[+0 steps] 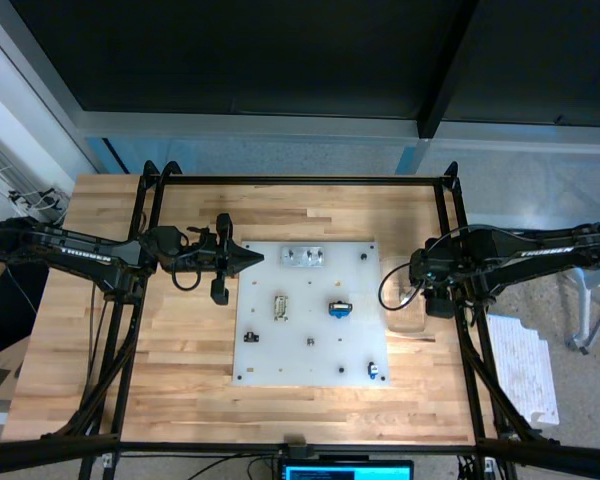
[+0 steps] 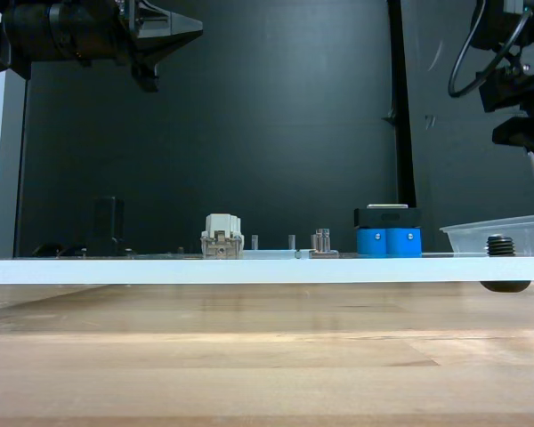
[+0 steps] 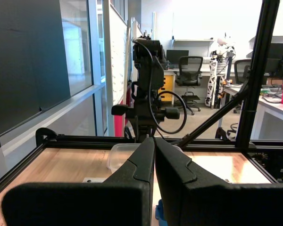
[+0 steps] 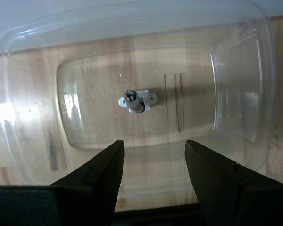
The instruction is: Pick the RJ45 connector and install on taskboard
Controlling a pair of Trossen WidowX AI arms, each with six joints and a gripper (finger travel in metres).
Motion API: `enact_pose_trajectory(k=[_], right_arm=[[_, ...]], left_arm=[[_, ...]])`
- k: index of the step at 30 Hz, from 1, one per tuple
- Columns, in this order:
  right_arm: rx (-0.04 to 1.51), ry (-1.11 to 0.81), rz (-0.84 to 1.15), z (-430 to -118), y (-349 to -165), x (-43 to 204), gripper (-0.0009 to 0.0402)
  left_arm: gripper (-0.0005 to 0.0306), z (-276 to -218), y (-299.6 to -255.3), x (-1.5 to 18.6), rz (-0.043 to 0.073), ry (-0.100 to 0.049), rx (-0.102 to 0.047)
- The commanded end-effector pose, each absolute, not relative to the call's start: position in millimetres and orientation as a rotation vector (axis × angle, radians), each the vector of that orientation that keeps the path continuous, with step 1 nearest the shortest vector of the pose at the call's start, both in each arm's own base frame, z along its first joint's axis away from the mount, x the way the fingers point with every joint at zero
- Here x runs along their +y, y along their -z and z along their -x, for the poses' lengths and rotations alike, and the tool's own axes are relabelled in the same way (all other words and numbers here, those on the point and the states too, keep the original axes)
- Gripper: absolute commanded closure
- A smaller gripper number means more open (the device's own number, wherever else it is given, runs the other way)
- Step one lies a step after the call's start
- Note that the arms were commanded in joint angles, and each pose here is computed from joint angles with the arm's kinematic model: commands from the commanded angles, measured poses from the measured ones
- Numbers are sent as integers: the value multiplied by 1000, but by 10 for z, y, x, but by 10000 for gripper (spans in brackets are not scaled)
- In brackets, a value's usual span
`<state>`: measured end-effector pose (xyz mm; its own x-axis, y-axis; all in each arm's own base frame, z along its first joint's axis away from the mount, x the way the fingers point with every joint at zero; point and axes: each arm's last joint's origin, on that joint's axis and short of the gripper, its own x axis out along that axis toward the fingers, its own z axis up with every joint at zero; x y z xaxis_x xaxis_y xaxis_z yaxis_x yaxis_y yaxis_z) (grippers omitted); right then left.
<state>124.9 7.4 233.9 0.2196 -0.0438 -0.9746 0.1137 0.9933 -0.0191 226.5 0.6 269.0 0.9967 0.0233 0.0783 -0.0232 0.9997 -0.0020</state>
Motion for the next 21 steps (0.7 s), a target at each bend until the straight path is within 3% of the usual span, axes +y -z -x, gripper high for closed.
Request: enact_pose_trajectory(k=[1,21], right_arm=[[1348,120,-59,-1278,-2298,89,213],[1366,118,-45,-1468,-2092,198,212]], left_arm=[[300,-2265,-2690,6,1,-23,-79],[300,-2265,-2690,7,1,-23,-78]])
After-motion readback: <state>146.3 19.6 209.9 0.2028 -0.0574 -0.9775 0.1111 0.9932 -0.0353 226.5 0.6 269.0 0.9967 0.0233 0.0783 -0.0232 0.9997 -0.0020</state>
